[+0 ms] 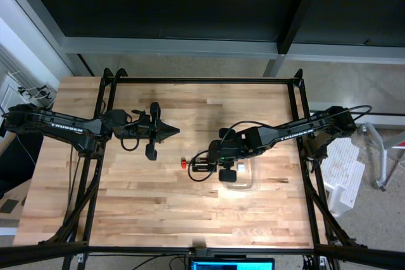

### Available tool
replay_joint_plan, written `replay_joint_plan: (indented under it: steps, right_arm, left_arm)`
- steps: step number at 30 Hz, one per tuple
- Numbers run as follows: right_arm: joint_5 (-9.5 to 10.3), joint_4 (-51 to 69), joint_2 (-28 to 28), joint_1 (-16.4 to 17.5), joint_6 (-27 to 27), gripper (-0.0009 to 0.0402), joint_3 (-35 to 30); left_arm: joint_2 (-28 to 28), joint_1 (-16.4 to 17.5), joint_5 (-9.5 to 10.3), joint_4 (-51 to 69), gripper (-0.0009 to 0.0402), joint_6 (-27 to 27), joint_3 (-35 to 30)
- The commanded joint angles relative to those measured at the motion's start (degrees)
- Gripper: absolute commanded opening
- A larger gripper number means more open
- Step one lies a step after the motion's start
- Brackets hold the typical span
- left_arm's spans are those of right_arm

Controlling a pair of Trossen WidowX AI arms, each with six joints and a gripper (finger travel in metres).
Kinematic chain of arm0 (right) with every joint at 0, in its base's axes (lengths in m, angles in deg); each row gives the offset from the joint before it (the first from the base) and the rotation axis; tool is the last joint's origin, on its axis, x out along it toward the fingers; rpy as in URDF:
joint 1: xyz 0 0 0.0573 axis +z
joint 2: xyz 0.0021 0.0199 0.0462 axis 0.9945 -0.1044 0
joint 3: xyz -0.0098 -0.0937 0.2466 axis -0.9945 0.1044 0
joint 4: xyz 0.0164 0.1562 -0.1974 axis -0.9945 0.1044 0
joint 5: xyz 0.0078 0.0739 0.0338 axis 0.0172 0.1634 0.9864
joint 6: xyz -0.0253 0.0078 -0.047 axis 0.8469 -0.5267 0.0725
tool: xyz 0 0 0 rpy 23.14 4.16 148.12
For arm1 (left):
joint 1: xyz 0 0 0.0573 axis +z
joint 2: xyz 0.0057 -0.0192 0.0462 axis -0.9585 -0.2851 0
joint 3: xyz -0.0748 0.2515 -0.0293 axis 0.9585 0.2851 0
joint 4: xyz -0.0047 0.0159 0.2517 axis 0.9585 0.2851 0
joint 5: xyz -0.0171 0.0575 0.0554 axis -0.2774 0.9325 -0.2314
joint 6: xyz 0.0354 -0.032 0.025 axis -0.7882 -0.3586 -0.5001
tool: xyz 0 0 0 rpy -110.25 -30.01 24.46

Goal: Remove the RCA connector from the receptacle and place in the container

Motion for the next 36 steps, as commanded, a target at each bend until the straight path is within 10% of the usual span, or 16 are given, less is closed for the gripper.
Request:
replay_joint_plan:
  steps: [1, 16, 36]
  right_arm:
    - [-0.04, 0.0, 1.9, 0.2, -1.1, 0.0001, 2.7]
    - [0.2, 0.5, 13.2, 1.2, -6.2, 0.0003, 17.6]
    - [0.44, 0.0, 13.8, 1.7, -7.3, 0.0003, 22.5]
  left_arm:
    - [0.0, 0.0, -0.02, 0.0, 0.0, 0.0, 0.0]
    - [0.0, 0.0, -0.02, 0.0, 0.0, 0.0, 0.0]
    - [0.0, 0.0, -0.02, 0.0, 0.0, 0.0, 0.0]
